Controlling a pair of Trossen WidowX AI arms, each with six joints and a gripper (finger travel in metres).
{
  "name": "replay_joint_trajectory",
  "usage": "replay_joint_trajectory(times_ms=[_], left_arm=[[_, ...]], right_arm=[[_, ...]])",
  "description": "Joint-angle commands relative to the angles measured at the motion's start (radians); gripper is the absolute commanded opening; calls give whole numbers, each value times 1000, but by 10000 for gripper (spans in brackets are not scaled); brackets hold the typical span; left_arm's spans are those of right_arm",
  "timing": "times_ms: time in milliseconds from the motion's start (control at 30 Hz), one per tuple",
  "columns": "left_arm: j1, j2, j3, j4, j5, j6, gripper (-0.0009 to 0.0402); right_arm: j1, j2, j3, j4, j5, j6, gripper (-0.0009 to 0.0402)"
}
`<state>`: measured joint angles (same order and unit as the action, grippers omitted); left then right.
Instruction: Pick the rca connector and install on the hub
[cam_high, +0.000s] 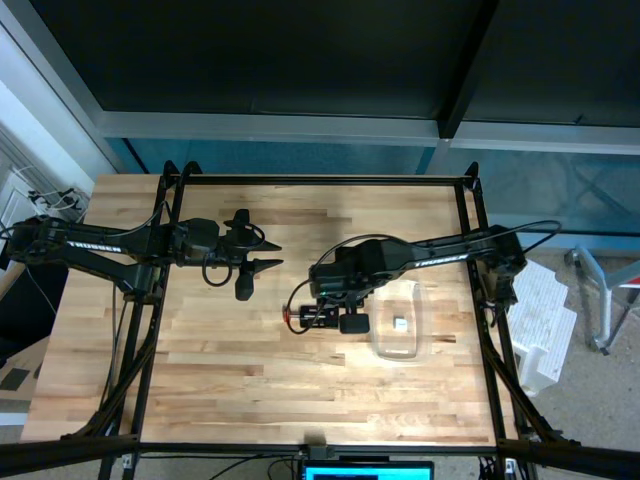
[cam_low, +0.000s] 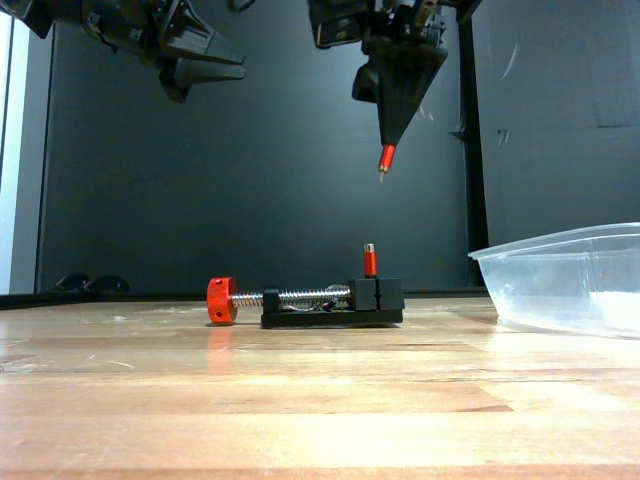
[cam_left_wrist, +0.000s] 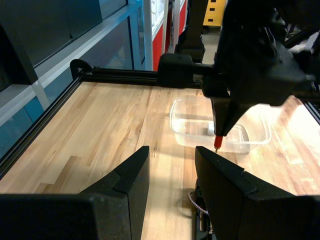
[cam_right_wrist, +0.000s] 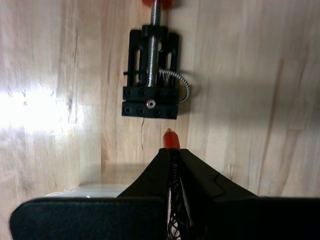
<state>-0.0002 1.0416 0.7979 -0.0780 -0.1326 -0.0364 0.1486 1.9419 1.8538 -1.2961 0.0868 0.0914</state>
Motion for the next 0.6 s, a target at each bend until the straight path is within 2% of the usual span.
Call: replay_joint_trajectory(times_ms=[33, 333, 600], left_arm=[[0, 1, 0, 1, 2, -1, 122], [0, 0, 0, 1, 2, -1, 122], [0, 0, 0, 1, 1, -1, 122]], right_arm=[[1, 43, 43, -22, 0, 6, 0], [3, 149, 135, -80, -1, 16, 0], [10, 184, 148, -84, -5, 16, 0]])
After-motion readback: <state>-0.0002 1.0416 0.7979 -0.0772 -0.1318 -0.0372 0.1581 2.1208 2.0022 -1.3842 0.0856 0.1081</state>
